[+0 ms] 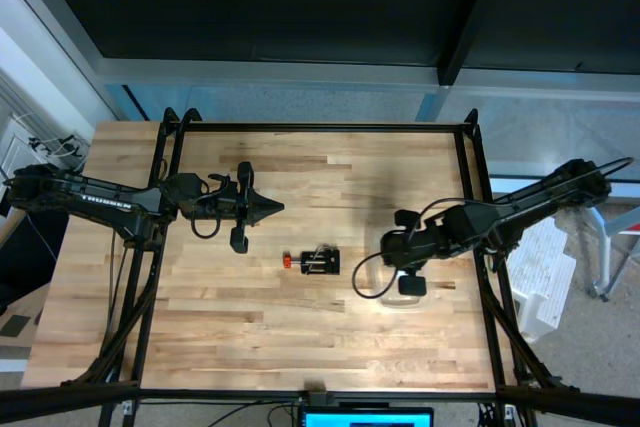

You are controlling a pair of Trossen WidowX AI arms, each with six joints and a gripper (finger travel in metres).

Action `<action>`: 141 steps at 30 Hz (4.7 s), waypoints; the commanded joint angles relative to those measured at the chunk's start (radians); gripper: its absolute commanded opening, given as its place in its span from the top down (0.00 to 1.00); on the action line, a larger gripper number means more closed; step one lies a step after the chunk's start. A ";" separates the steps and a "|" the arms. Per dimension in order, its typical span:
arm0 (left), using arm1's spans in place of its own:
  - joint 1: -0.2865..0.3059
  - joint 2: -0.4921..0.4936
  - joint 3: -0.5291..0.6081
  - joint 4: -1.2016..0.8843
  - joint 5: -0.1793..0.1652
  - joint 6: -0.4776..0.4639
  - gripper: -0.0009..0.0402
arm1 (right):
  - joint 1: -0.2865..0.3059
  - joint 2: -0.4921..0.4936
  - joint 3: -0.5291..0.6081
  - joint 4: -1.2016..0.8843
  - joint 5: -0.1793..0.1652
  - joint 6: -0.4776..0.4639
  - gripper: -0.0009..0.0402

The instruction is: Pick the RCA connector and install on taskboard

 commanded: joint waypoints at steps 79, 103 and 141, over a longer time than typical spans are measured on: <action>0.000 0.000 0.000 0.000 0.000 0.000 0.98 | -0.125 0.492 0.343 0.153 -0.007 -0.100 0.98; 0.000 0.000 0.000 0.000 0.000 0.000 0.98 | -0.143 0.492 0.313 0.182 -0.007 -0.101 0.98; 0.000 0.000 0.000 0.000 0.000 0.000 0.98 | -0.151 0.483 0.267 0.240 -0.009 -0.120 0.92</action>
